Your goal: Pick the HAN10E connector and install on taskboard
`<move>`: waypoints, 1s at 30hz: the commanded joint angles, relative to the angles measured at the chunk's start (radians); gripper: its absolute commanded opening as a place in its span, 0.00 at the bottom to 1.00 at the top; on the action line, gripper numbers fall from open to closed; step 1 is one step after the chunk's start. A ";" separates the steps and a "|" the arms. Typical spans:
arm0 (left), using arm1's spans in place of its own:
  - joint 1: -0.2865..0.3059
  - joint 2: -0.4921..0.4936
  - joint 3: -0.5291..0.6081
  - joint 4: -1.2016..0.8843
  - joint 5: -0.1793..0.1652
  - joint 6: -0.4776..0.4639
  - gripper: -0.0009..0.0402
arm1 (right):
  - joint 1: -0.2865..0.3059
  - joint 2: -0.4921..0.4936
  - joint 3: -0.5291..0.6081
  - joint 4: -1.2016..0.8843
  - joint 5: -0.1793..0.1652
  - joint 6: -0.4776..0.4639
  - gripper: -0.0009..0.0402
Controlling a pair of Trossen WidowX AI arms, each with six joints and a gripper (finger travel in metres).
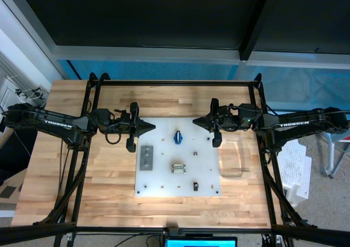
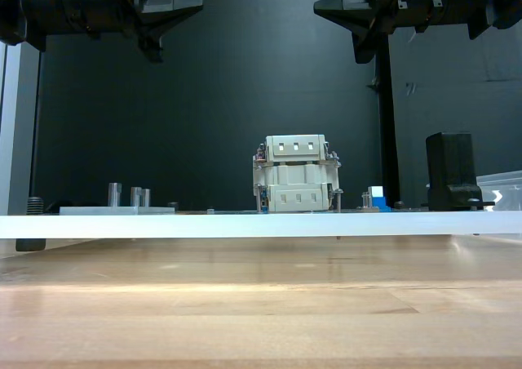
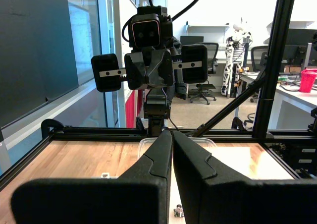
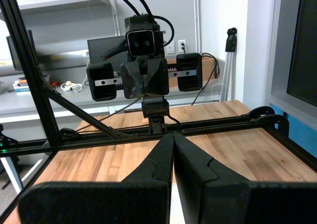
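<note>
we see the left arm reaching level from the counter's left edge, the left pincer clenched on nothing above the taskboard's far left corner. the han10e connector sits on the taskboard near its middle. the right arm reaches in likewise, the right pincer clenched and empty above the far edge.

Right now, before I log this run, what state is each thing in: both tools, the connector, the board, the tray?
left tool: shut, holding nothing, raised near the taskboard's far left corner.
right tool: shut, holding nothing, raised near its far edge.
HAN10E connector: upright on the taskboard, touched by neither tool.
taskboard: flat on the table.
clear tray: beside the taskboard's right edge.
</note>
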 commanded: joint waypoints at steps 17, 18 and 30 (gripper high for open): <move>0.000 0.000 0.000 0.000 0.000 0.000 0.02 | 0.005 0.001 -0.007 -0.007 -0.017 0.001 0.02; 0.000 0.000 0.000 0.000 0.000 0.000 0.02 | 0.005 0.001 -0.006 -0.008 -0.017 0.000 0.02; 0.000 0.000 0.000 0.000 0.000 0.000 0.02 | 0.006 0.001 -0.004 -0.005 -0.016 -0.025 0.02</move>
